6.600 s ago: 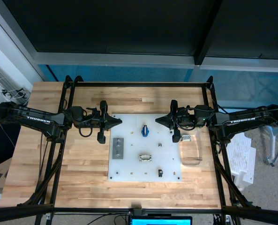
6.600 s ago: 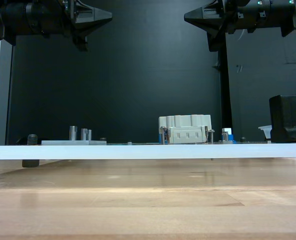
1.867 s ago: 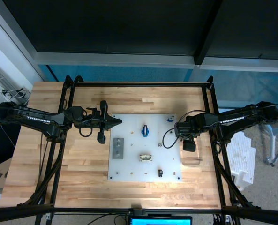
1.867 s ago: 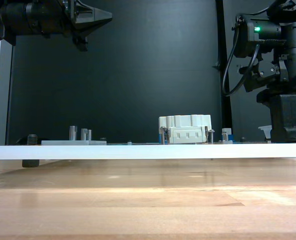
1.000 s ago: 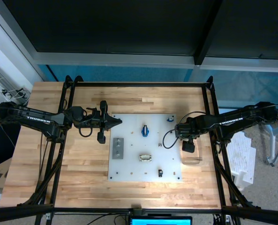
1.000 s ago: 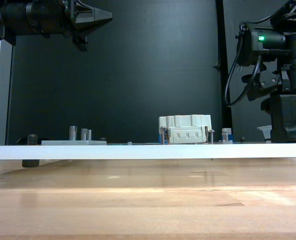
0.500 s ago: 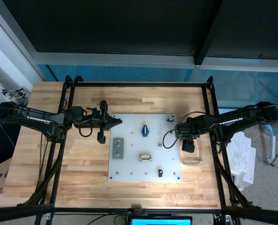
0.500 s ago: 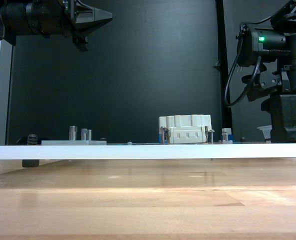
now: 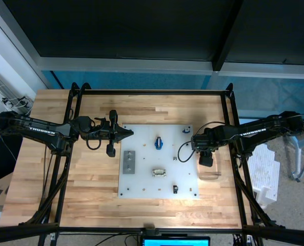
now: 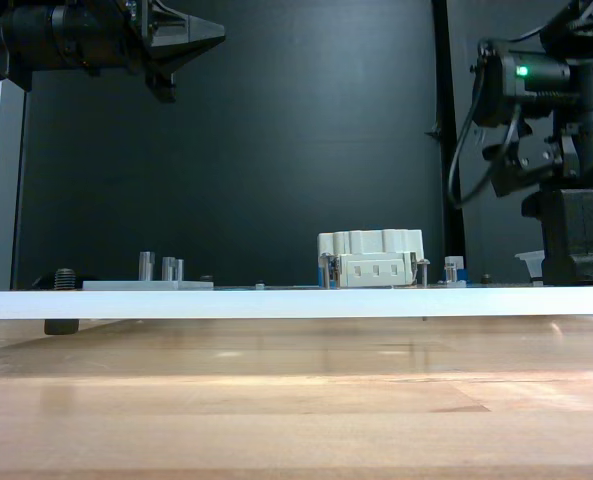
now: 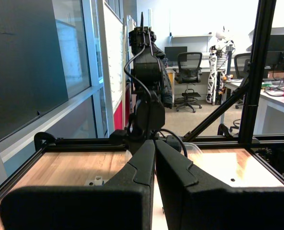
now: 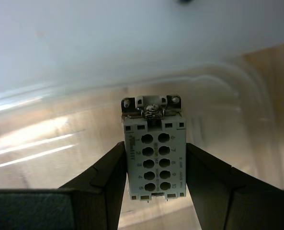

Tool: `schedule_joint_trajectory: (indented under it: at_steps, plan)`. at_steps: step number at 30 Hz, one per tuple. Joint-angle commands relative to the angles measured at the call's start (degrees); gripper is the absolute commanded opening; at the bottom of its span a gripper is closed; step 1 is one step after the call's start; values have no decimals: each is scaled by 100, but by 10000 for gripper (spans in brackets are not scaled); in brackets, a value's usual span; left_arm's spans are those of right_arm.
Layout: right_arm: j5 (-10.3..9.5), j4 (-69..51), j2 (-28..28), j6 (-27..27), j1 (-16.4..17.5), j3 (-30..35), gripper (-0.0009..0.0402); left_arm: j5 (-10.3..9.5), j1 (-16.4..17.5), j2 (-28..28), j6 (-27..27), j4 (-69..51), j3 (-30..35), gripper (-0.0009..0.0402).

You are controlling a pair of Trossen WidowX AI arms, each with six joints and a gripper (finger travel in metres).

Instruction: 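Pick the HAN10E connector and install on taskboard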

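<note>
- Right gripper: points down at the table, just off the right edge of the taskboard. Its jaws stand narrow and are clamped on the HAN10E connector.
- HAN10E connector: sits between the two black fingers, touching both. Its face with two columns of round contact holes is turned toward the wrist camera, and its metal screw bracket points away from the gripper body. Whether it rests on the surface below or hangs clear cannot be told.
- Clear tray: lies directly beneath the right gripper, with its curved wall showing past the connector.
- Taskboard: just beside the right gripper, on the side toward the left arm.
- Pale socket: stands on the board, well apart from the right gripper, toward the left arm and the near edge.
- Other board parts: the blue part, the grey metal block and the small black part all lie apart from both grippers.
- Left gripper: hovers high over the board's far left corner and points toward the right arm. Its fingers are pressed together, with nothing between them.
</note>
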Motion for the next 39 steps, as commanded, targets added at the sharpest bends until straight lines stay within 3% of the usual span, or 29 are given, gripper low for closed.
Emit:
schedule_joint_trajectory:
  at_steps: [1,5,10,13,21,25,31,33,39]
  plan:
    - [-11,-308,-103,4,7,205,32,2,0,0,0,0,0,1]
    - [-59,-787,-240,2,15,490,25,2,2,0,0,0,0,1]
    - [-468,-1209,-348,87,46,879,25,2,0,0,0,0,0,1]
    - [-581,-1447,-358,103,94,1123,25,0,0,-2,0,0,0,1]
    - [-538,-1797,-358,105,282,1547,25,2,0,0,0,0,0,1]
    - [-332,-1797,-358,184,444,1585,25,2,0,0,0,0,0,1]
    - [-321,-1788,-341,337,643,1622,25,0,0,0,0,0,0,1]
    - [-234,-1786,-269,378,710,1733,25,2,0,0,0,0,0,1]
    - [-229,-1784,221,387,918,2284,25,2,2,0,0,0,0,1]
